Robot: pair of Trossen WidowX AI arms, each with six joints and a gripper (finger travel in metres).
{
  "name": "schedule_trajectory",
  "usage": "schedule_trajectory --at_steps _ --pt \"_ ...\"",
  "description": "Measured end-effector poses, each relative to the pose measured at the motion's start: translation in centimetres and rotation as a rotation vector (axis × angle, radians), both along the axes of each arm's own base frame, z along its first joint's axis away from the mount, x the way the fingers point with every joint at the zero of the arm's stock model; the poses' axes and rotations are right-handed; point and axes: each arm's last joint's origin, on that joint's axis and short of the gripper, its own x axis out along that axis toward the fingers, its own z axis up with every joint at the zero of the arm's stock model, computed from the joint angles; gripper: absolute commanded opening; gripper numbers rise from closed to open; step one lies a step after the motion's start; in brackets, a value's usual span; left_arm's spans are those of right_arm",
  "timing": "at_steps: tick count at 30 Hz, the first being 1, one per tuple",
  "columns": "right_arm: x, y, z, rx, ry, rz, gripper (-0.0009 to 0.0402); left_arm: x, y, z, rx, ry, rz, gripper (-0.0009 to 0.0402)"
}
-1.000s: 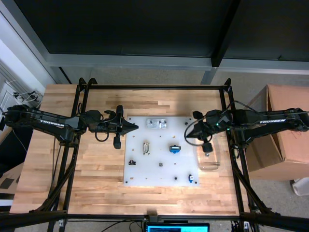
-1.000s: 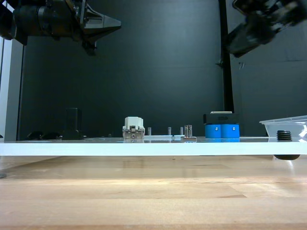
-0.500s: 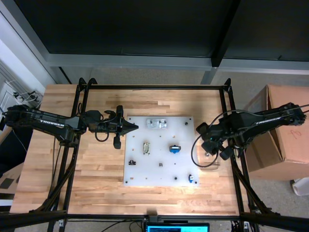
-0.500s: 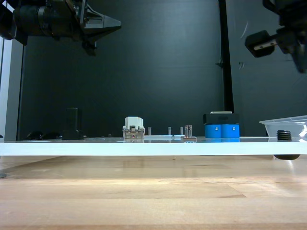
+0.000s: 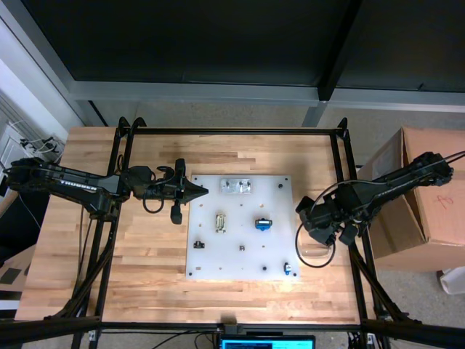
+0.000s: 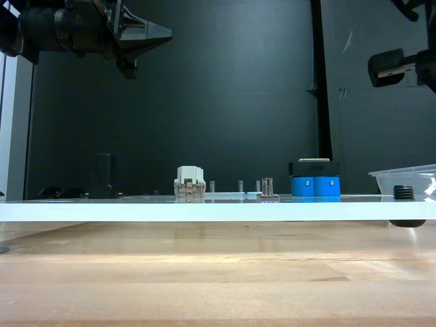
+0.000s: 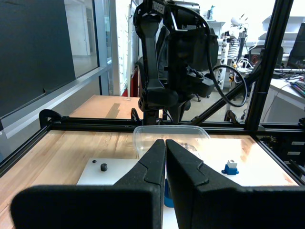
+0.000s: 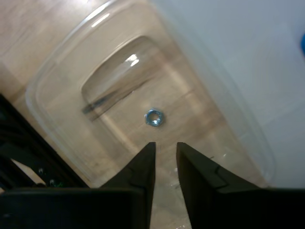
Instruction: Pick the M12 nut and place it on its threads and fasten
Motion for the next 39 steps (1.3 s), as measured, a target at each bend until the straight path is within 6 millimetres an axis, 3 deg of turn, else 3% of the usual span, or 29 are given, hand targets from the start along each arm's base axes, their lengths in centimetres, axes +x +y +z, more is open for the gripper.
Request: schedule_trajectory --at_steps 16,27,39 --pt "0.0 0.3 -4.3 -0.051 0.056 0.127 0.0207 0.0 0.0 0.0 0.0 0.002 0.0 0.0" --pt "0.6 0.5 -7.6 -0.054 0.064 0.127 0.0216 0.0 0.0 0.0 0.0 0.003 0.0 0.0" --pt "0.3 0.4 -9.7 -0.052 0.057 0.126 0.0216 0.0 0.0 0.0 0.0 0.003 0.0 0.0"
